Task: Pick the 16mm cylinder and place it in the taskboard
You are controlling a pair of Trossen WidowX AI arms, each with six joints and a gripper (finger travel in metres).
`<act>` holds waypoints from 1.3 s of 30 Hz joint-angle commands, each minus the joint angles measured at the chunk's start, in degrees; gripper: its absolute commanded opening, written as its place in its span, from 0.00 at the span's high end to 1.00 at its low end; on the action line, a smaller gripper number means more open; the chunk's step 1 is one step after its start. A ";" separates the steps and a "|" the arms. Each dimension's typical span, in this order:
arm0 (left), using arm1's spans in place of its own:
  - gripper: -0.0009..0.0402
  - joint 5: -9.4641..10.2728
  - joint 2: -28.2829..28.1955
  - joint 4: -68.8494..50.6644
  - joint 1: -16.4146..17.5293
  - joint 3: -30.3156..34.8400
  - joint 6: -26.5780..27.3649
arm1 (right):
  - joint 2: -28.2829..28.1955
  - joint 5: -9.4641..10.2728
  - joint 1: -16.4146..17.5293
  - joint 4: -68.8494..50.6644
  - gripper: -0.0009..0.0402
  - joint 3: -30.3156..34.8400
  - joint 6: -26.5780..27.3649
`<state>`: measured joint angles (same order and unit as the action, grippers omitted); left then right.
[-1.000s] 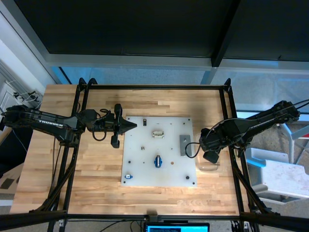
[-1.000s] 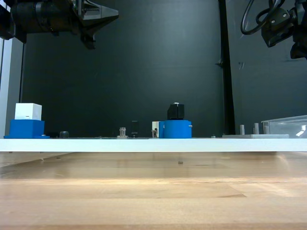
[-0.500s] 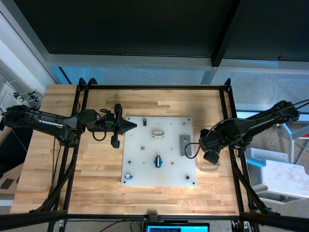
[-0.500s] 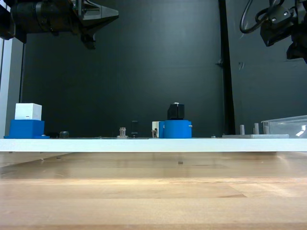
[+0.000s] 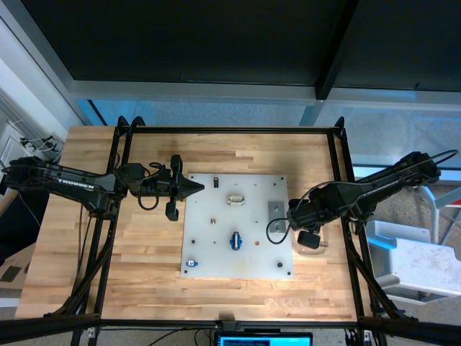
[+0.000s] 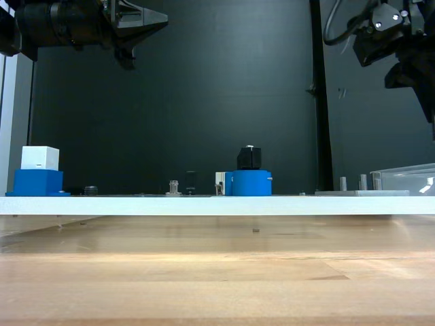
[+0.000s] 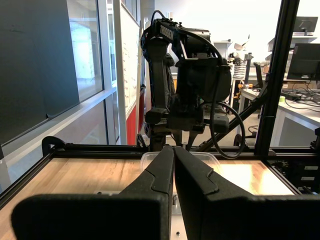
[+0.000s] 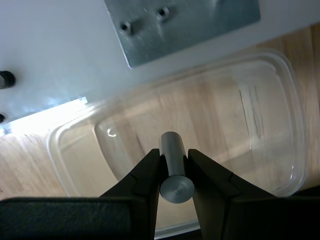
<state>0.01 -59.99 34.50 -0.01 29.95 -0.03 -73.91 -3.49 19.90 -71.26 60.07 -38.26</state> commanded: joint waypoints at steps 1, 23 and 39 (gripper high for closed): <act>0.98 0.00 -0.02 0.02 0.02 0.00 -0.02 | -2.10 -0.07 0.02 -0.04 0.92 2.05 1.01; 0.98 0.00 -0.02 0.02 0.02 0.00 -0.02 | -14.82 0.02 0.02 1.88 0.92 12.66 3.74; 0.98 0.00 -0.02 0.02 0.02 0.00 -0.02 | -22.34 0.07 -0.09 2.54 0.92 20.74 6.27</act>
